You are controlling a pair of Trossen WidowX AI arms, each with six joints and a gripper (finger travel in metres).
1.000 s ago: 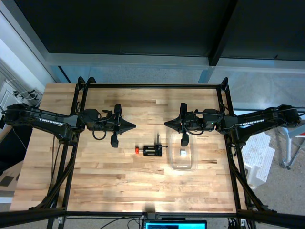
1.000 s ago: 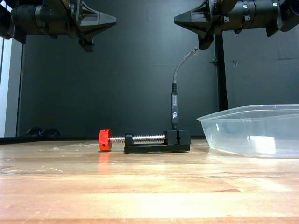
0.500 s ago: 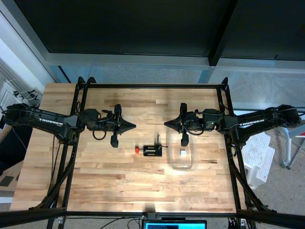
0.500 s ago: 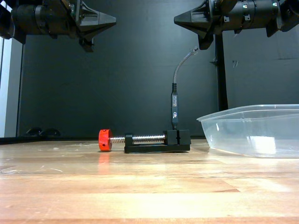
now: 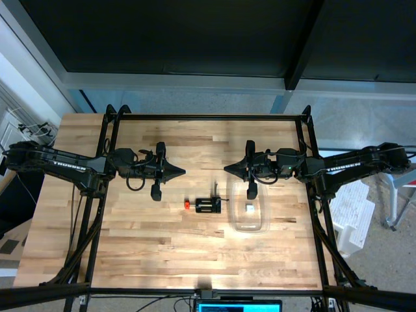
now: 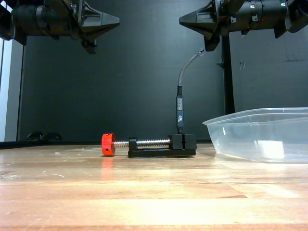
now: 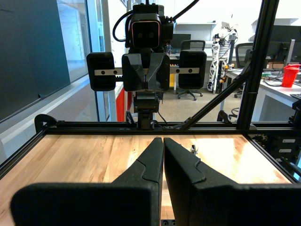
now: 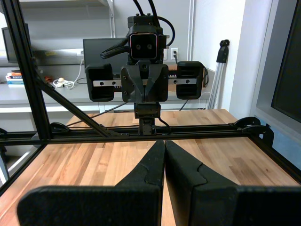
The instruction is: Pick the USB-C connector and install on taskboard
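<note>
The taskboard (image 5: 209, 206) is a small black block with a red-orange knob (image 6: 108, 144) and a silver screw, lying mid-table; the low view shows it as taskboard (image 6: 162, 147). The USB-C connector (image 6: 179, 110) stands upright in the block's right end, its braided cable curving up and to the right. My left gripper (image 5: 184, 172) hovers high, behind and left of the block, shut with nothing held. My right gripper (image 5: 225, 169) hovers high, behind and right of it, also shut and empty. Both wrist views show the fingertips (image 7: 157, 143) (image 8: 159, 146) pressed together, facing the opposite arm.
A clear plastic tray (image 5: 261, 221) lies right of the block and holds a small white cube (image 5: 249, 208). In the low view the tray (image 6: 262, 134) sits at the right. A black frame rail (image 5: 208, 117) runs along the table's far edge.
</note>
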